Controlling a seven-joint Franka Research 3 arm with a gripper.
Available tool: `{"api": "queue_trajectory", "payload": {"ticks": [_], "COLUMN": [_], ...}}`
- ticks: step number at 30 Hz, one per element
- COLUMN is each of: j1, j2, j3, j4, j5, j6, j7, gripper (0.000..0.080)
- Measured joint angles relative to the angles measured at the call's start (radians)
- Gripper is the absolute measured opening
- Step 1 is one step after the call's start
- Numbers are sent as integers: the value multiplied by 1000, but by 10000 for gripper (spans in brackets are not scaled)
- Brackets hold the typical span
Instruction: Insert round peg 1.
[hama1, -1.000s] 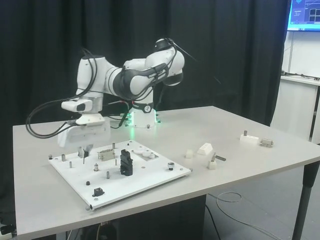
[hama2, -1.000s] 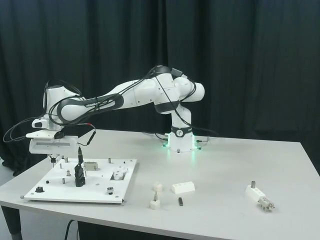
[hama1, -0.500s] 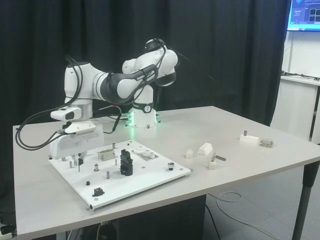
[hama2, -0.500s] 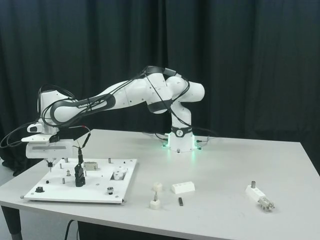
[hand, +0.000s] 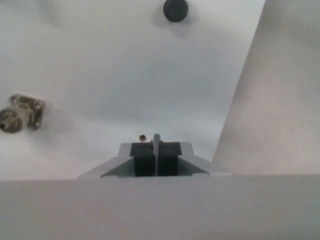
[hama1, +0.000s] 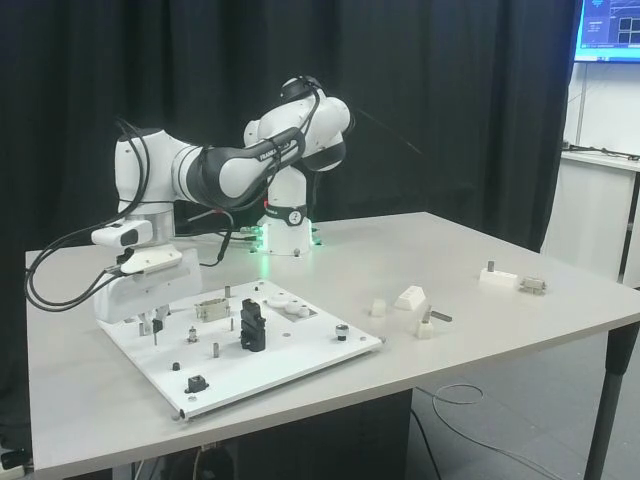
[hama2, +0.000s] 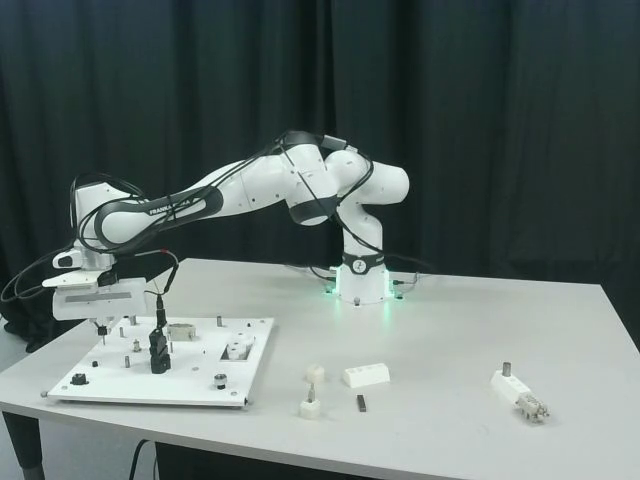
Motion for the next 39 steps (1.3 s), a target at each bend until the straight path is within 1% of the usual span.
{"api": "queue_trajectory", "payload": {"ticks": [14,22,30,39], "j1": [-15,-17,-17,-18], "j2": [-1,-3,-3,-3], "j3": [7,21,27,30], "j4": [1,1,1,1], "j5": [-6,-6,-7,-20], "j6": [-21,-22,-22,-19], "j7": [-22,-35,-49,-51], "gripper": [17,17,17,17]}}
